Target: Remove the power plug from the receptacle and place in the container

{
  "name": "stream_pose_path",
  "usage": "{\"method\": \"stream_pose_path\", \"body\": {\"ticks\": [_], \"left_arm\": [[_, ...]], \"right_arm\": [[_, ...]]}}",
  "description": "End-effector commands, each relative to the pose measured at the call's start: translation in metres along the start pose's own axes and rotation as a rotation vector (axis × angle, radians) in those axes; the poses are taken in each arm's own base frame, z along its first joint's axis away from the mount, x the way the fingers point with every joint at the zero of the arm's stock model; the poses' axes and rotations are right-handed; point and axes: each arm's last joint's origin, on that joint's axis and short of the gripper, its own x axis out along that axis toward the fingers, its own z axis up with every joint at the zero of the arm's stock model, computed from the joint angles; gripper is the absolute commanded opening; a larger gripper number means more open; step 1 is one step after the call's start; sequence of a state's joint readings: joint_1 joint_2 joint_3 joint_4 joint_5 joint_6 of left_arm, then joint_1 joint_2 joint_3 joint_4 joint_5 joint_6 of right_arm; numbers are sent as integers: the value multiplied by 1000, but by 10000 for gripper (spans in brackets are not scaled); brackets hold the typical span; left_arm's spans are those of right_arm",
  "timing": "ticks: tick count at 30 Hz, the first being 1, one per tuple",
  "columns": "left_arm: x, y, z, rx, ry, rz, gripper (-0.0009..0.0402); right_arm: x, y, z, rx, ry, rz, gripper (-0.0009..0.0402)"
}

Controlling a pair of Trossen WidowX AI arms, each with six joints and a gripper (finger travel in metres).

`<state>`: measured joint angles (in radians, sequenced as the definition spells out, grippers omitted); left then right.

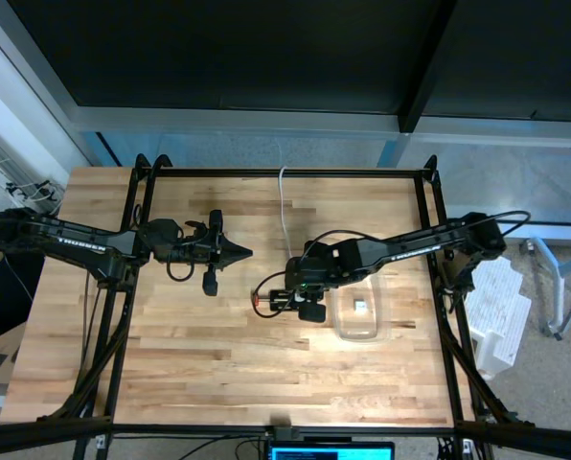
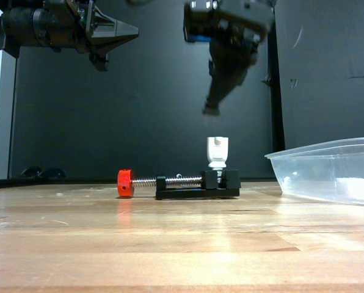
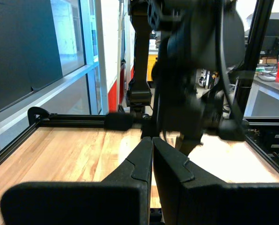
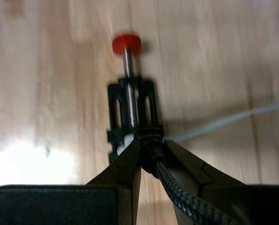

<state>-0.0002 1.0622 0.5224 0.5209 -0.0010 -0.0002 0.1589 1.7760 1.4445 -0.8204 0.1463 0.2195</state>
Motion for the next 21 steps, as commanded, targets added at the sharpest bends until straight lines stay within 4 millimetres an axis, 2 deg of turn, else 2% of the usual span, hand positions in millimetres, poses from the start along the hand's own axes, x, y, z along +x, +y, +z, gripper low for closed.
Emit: {"method": "stream_pose_path", "body": {"ticks": [1, 13, 21], "left_arm": [[0, 0, 0, 0, 0, 0, 0], [0, 0, 0, 0, -2, 0, 0], [0, 0, 0, 0, -2, 0, 0]], "right_arm": [[0, 0, -1, 1, 6, 7, 0], [-28, -6, -14, 3, 28, 2, 0], [-38, -12, -43, -7, 45, 2, 0]]}}
